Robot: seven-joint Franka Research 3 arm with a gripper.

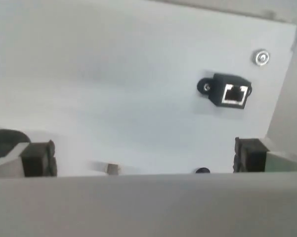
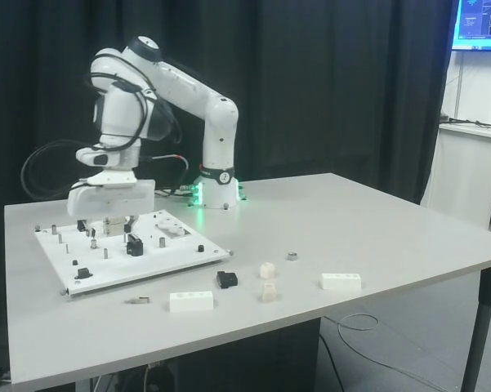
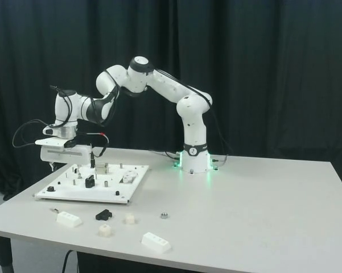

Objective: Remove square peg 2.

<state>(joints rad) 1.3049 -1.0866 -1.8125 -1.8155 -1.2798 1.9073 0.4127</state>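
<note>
My gripper (image 1: pixel 143 157) is open, its two black fingertips far apart with nothing between them. It hangs just above the white task board (image 1: pixel 138 74), over the board's far left part (image 2: pixel 106 222) in the first room view. A small grey peg stub (image 1: pixel 111 168) stands on the board between the fingertips, half hidden by the gripper's body. I cannot tell whether it is square peg 2. Several short pegs (image 2: pixel 106 251) stand upright on the board (image 2: pixel 171 257). In the second room view the gripper (image 3: pixel 56 162) hovers over the board's left end (image 3: pixel 62 193).
A black network socket (image 1: pixel 231 91) and a screw (image 1: pixel 261 57) sit on the board. In front of the board lie two white blocks (image 2: pixel 191 300) (image 2: pixel 341 282), two small white pieces (image 2: pixel 267 291), a black part (image 2: pixel 225 279) and a nut (image 2: pixel 292 256).
</note>
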